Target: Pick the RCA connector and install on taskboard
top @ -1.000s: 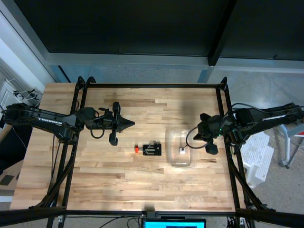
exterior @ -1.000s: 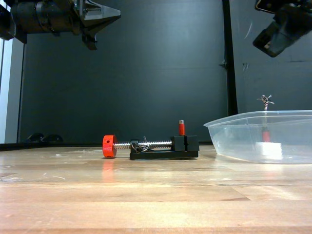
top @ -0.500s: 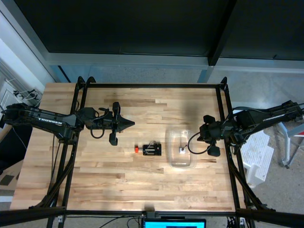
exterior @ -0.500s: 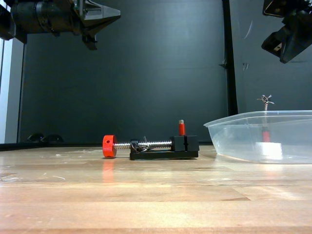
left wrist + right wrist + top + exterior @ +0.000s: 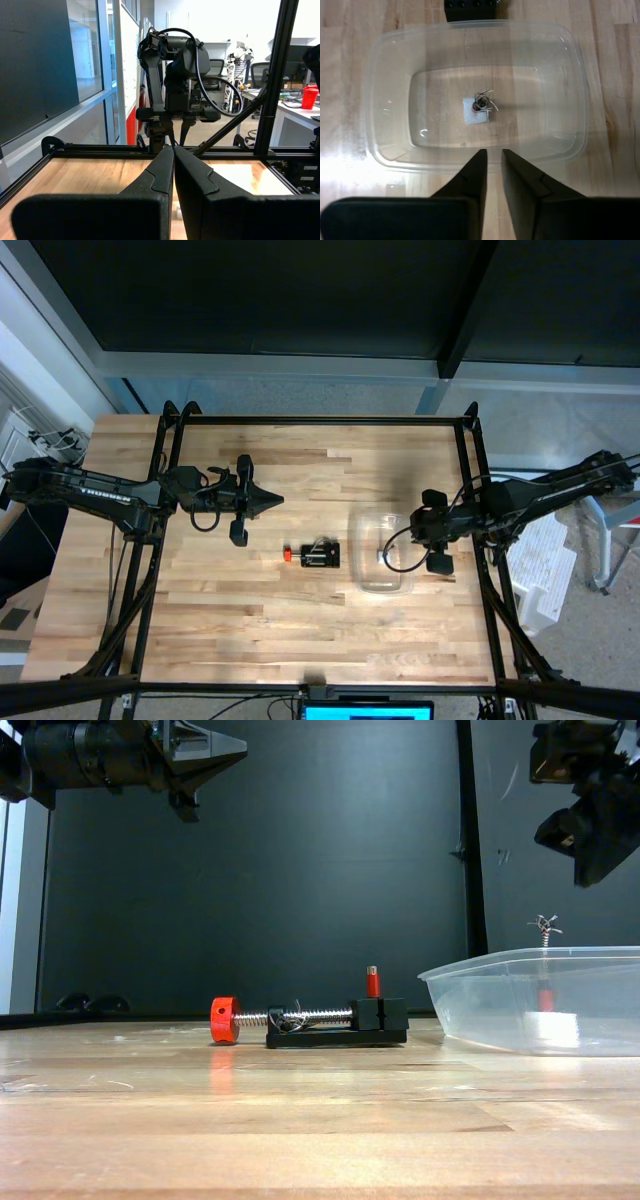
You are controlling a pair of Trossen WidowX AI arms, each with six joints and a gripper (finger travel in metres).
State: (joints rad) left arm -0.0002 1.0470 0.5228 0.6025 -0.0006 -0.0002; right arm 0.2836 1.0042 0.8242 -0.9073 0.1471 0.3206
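The table [image 5: 250,640] is pale wood strips; a clear tray [image 5: 385,587] rests on it right of centre, long sides running near to far; the connector [image 5: 476,111] stands in the middle of the tray floor, clear of every wall; it is a small pale block with a tuft of dark wire on top, and in the low view the tuft reaches above the tray's rim; nothing grips it.

Just left of the tray, with a narrow strip of wood between them, lies the taskboard [image 5: 320,555]; it is a black block set flat on the table, with a red knob [image 5: 224,1019] at its left end, a silvery screw [image 5: 315,1016] running from the knob into the block, and a short red pin [image 5: 372,982] upright on top.

The right hand [image 5: 491,152] hangs well above the table at the tray's right side, pointing down at it; its fingers are slightly spread, a narrow gap of bare wood showing between them, and they pinch nothing; their tips line up with one long rim of the tray, short of the connector.

Farther back and to the left, the left hand [image 5: 173,147] hovers high over bare wood, pointing level toward the right, well apart from the taskboard; its fingers are pressed together, empty.
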